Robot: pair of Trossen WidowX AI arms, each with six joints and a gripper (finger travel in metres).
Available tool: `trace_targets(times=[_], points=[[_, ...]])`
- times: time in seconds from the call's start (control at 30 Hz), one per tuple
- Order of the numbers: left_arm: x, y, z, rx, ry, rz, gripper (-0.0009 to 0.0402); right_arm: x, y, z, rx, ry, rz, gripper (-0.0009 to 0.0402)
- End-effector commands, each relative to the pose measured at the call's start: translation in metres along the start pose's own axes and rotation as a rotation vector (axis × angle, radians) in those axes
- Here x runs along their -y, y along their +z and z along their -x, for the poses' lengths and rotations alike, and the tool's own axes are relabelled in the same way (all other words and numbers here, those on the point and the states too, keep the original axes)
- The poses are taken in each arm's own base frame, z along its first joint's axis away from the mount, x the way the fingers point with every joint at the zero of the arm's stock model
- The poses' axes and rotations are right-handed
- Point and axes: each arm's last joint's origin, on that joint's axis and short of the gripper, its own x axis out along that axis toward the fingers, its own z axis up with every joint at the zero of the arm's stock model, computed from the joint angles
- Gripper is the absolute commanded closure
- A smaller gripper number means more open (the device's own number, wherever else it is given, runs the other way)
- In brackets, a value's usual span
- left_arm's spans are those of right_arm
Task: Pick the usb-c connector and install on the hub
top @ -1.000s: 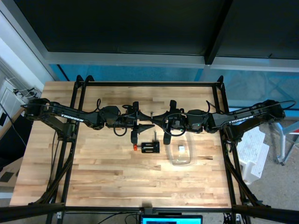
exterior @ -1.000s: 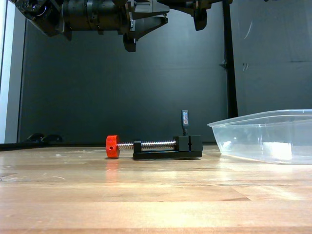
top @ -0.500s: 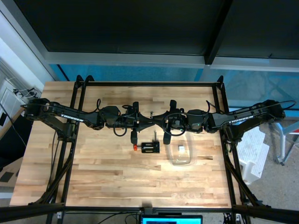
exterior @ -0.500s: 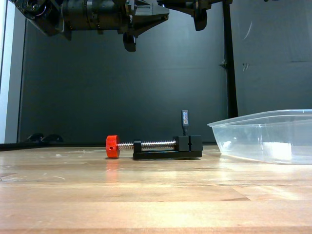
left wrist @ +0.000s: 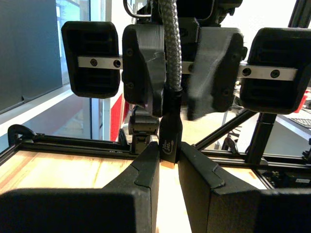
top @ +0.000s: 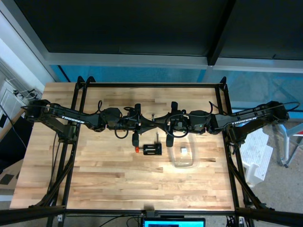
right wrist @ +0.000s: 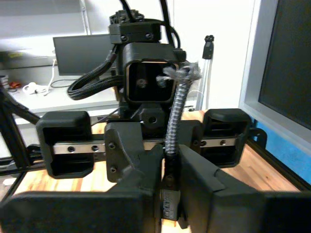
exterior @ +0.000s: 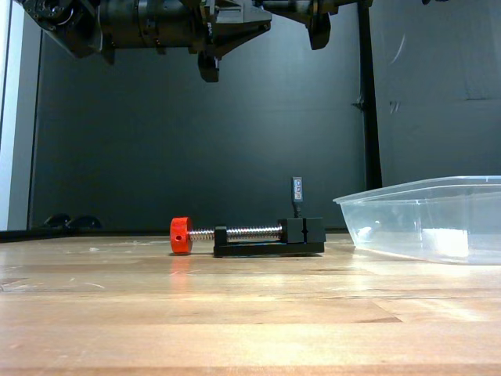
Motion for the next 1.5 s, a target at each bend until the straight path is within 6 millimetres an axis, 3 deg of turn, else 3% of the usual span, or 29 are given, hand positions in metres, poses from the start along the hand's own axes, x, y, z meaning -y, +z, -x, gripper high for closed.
trace_targets(times=[0.03,0.17,0.3,0.47,0.63,0.87,1.5], points=[[0.000,0.000,0.000,-0.001,-0.010,0.003,0.0386,0.001,0.000,0.000,-0.004,-0.002,-0.007,0.0275],[0.000,0.000,0.000,-0.001,-0.011,0.005,0.0386,0.004,0.001,0.002,-0.016,-0.013,-0.020,0.0223],[0.001,-0.001,0.000,-0.009,-0.038,0.008,0.0386,0.007,0.003,0.008,-0.039,-0.016,-0.010,0.0199],[0.003,-0.004,0.000,-0.043,-0.107,0.028,0.0386,0.015,0.006,0.017,-0.106,0.053,-0.004,0.0203],[0.005,-0.010,0.001,-0.120,-0.197,0.072,0.0386,0.029,0.009,0.022,-0.305,0.176,0.033,0.0215],[0.008,-0.012,0.002,-0.154,-0.289,0.104,0.0386,0.026,0.029,0.023,-0.478,0.287,0.168,0.0213],[0.008,-0.017,0.003,-0.212,-0.328,0.122,0.0386,0.010,0.049,-0.032,-0.641,0.520,0.372,0.0213]])
